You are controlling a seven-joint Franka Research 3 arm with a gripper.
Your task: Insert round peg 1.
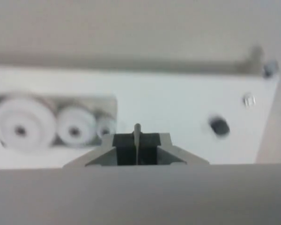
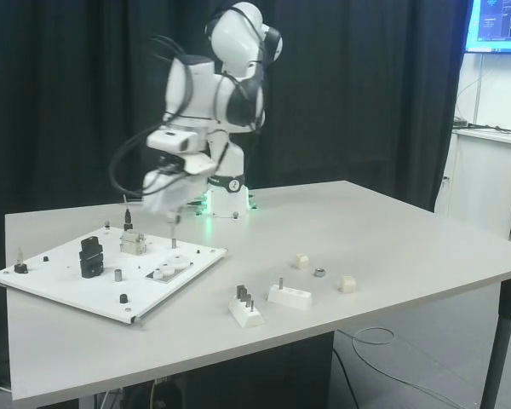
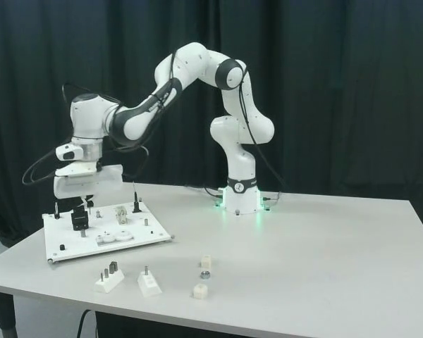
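Round peg 1 [image 1: 137,132] sits pinched between the closed fingers of the gripper [image 1: 137,149] — long axis vertical, tip protruding below, above the white board [image 1: 178,108].

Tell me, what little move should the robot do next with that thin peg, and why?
Probably keep carrying the round peg sideways above the white board until it sits over its hole, then lower it. The gripper is shut on the peg and hangs well above the board in both room views, so the peg is not in any hole yet.
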